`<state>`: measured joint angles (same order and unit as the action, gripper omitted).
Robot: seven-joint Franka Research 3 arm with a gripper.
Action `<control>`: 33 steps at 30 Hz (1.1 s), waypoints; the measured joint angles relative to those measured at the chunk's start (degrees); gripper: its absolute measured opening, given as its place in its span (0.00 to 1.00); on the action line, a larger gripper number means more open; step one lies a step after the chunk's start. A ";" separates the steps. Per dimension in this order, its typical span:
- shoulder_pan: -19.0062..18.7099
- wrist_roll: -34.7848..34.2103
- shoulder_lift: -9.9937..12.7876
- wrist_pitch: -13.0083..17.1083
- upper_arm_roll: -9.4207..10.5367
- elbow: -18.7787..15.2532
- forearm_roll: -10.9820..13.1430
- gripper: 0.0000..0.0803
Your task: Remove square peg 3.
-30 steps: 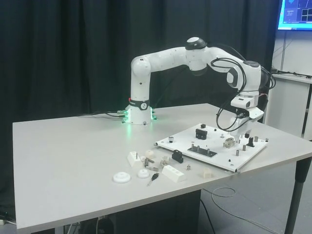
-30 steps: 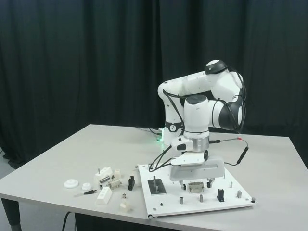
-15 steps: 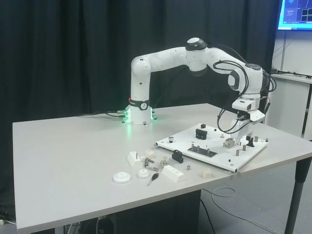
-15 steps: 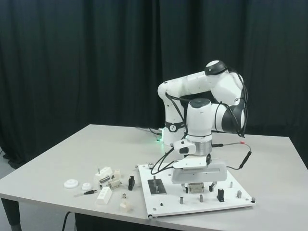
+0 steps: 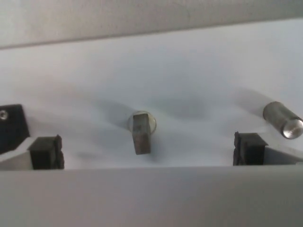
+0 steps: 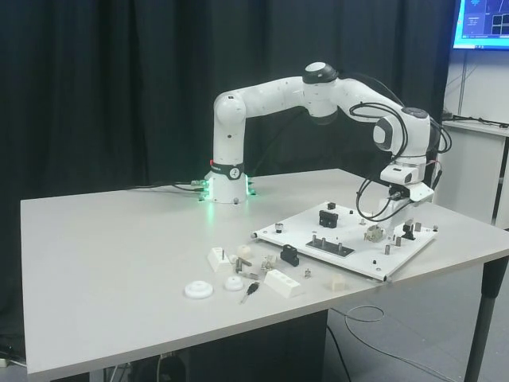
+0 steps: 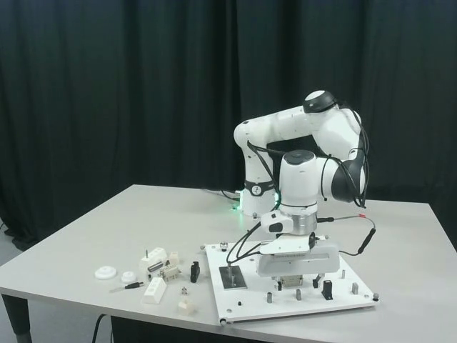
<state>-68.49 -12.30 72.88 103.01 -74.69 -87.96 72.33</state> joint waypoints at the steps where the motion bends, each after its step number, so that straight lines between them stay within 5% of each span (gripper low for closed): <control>1: 0.02 0.00 0.00 0.04 0.09 0.09 -0.09 1.00; 33: 0.55 0.00 0.00 2.20 2.23 0.46 -1.34 1.00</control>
<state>-67.94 -12.30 72.88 105.22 -72.47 -87.50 70.98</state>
